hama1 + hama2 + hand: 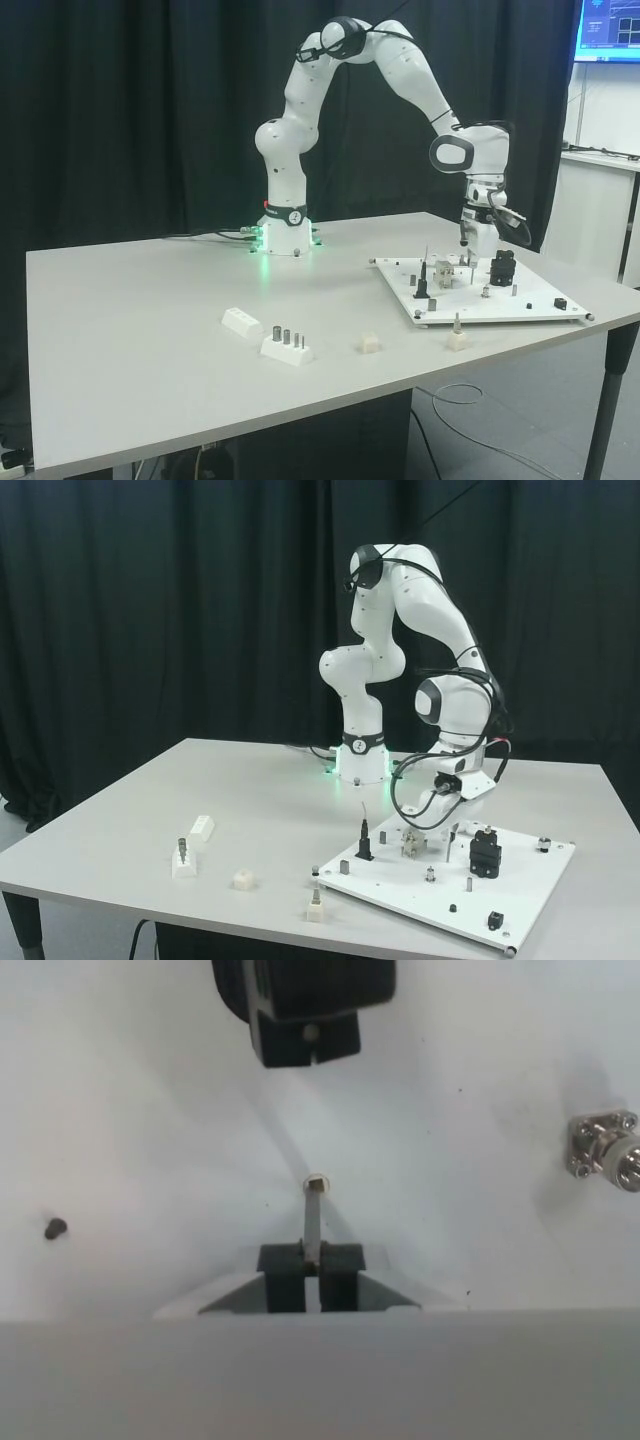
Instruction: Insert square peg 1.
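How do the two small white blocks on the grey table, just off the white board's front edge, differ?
1. The small white block nearer the board carries an upright grey pin; the other small white block has a bare top.
2. The pin block sits close to the white board; the bare block stands farther off it.
Shared: both are white, similar in size, and rest on the grey table, not on the board.

I've got the white arm arched high from its base, wrist bent straight down, and the tool with its black fingers pinched close together.
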Controlling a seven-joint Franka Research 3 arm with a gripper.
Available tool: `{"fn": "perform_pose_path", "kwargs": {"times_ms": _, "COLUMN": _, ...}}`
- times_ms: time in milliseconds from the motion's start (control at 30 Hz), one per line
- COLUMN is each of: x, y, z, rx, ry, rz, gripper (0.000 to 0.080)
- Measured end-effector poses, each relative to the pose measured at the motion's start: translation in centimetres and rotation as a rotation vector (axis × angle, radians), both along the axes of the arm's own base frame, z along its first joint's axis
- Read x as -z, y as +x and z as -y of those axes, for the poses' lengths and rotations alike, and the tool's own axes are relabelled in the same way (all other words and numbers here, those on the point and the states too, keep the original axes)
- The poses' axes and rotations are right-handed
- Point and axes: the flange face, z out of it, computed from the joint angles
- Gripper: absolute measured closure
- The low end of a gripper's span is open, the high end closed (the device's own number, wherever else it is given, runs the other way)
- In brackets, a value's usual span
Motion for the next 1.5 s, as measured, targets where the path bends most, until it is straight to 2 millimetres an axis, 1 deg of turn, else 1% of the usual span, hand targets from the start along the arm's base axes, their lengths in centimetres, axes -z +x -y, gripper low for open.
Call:
{"fn": "perform_pose_path", "kwargs": {"times_ms": 667, "x": -0.03, "y": 0.15, "z": 0.44, "rx": -0.022, "ry": 0.047, "rz": -0.039, "gripper": 0.0776}}
{"fn": "perform_pose_path", "kwargs": {"times_ms": 1500, "x": -0.03, "y": 0.4, "z": 0.54, "rx": -0.045, "ry": 0.054, "rz": -0.027, "gripper": 0.0776}}
